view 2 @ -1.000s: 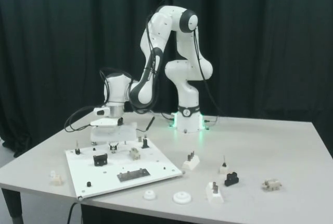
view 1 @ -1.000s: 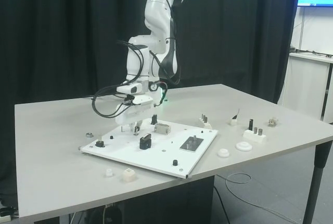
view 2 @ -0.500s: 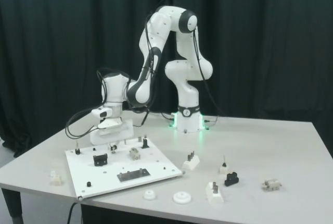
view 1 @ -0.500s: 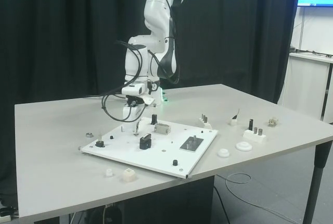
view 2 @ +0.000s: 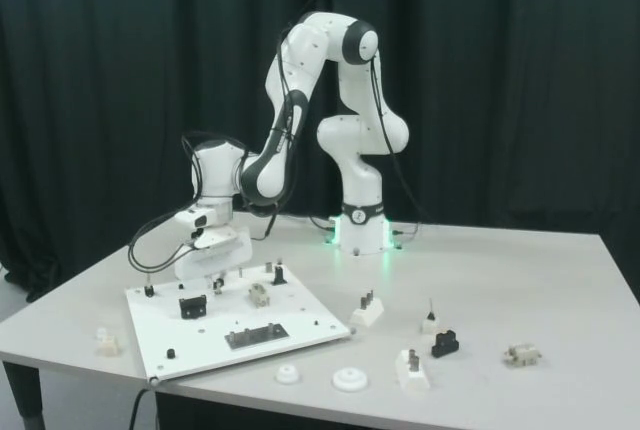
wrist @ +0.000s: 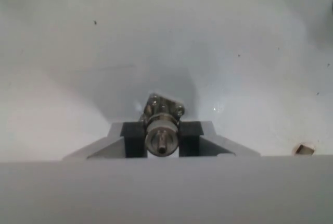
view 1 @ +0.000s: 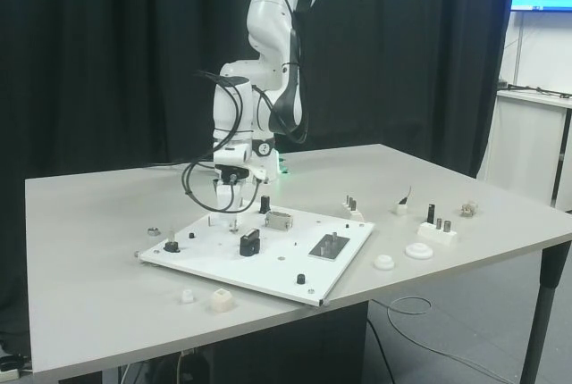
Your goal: Insert BNC.
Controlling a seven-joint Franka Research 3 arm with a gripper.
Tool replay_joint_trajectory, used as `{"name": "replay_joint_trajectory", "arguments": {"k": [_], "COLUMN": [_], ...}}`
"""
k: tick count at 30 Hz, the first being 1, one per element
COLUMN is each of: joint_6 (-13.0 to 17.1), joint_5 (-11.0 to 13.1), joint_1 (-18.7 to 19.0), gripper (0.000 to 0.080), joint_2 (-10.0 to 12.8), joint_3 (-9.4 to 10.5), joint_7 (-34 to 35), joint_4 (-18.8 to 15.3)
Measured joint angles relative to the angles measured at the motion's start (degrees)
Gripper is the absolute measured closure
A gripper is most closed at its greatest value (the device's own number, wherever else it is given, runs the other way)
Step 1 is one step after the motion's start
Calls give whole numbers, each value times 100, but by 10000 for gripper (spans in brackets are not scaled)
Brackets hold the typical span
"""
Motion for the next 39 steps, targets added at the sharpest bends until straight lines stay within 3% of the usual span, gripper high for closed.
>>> {"name": "replay_joint_trajectory", "arguments": {"k": [39], "joint_6": [32], "joint_5": [-18], "joint_1": [8], "gripper": [675], "joint_2": [8], "joint_3": [4], "joint_7": [-1741], "joint_4": [5]}}
